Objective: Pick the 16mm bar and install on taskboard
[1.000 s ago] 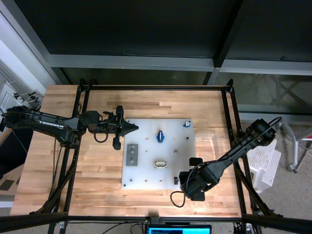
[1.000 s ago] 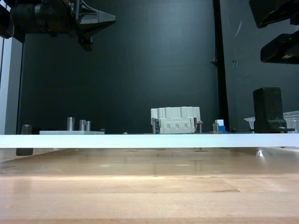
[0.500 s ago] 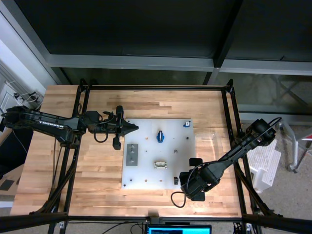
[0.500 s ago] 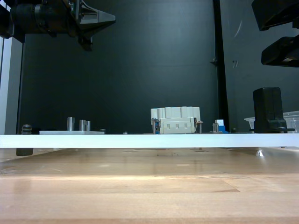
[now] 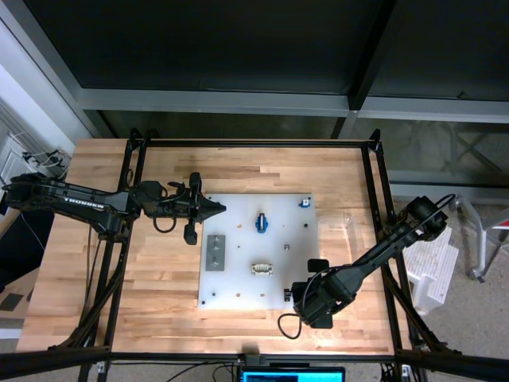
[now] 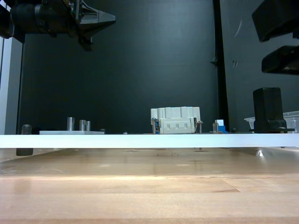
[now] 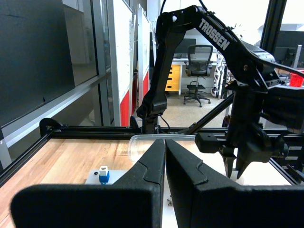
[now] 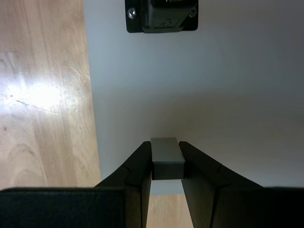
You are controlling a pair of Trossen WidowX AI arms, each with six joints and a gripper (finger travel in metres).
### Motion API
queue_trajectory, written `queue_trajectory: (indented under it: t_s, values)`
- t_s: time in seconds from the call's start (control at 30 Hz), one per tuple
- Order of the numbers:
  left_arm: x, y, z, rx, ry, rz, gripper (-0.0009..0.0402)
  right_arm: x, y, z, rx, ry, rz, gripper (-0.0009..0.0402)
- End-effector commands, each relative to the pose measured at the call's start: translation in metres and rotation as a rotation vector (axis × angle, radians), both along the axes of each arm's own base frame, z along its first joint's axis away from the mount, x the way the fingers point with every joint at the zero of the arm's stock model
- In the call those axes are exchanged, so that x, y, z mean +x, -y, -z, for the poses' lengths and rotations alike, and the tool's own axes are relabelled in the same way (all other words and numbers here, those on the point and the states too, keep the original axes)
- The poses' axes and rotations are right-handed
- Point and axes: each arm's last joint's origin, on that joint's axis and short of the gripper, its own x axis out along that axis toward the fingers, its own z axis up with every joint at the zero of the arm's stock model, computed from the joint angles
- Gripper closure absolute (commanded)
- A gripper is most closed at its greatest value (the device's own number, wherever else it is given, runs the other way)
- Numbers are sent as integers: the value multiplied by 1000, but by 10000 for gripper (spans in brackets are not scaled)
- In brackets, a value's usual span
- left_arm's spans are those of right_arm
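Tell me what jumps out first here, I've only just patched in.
The right pincer, over the taskboard's near right corner, is clamped on the 16mm bar. The bar is a small grey piece, held just short of a black fitting. The left pincer hangs shut, raised above the board's far left corner.

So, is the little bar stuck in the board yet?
Not yet. Done: the bar is picked up, pinched in the right claw. Now: that claw hangs over the board near its edge, by a black fitting. Still to do: setting it into the board, probably at the grey block. The left claw is shut, parked over the far left corner.
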Motion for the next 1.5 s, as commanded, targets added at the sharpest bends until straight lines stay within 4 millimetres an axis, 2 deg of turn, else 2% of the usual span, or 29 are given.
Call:
queue_trajectory:
  t_s: [0.03, 0.33, 0.77, 1.07, 1.27, 1.5]
  values:
    - [0, 0, 0, 0, 0, 0, 393, 0, 0, 1, -1, 3, 1, 389]
    - [0, 0, 0, 0, 0, 0, 393, 1, -1, 1, 3, 7, 2, 379]
    - [0, 0, 0, 0, 0, 0, 393, 0, 0, -3, 16, 15, 0, 249]
    - [0, 0, 0, 0, 0, 0, 393, -6, 4, -17, 19, 15, 1, 177]
    - [0, 0, 0, 0, 0, 0, 393, -12, 8, -29, 29, 27, -2, 157]
    - [0, 0, 0, 0, 0, 0, 393, -18, 12, -42, 40, 40, -3, 155]
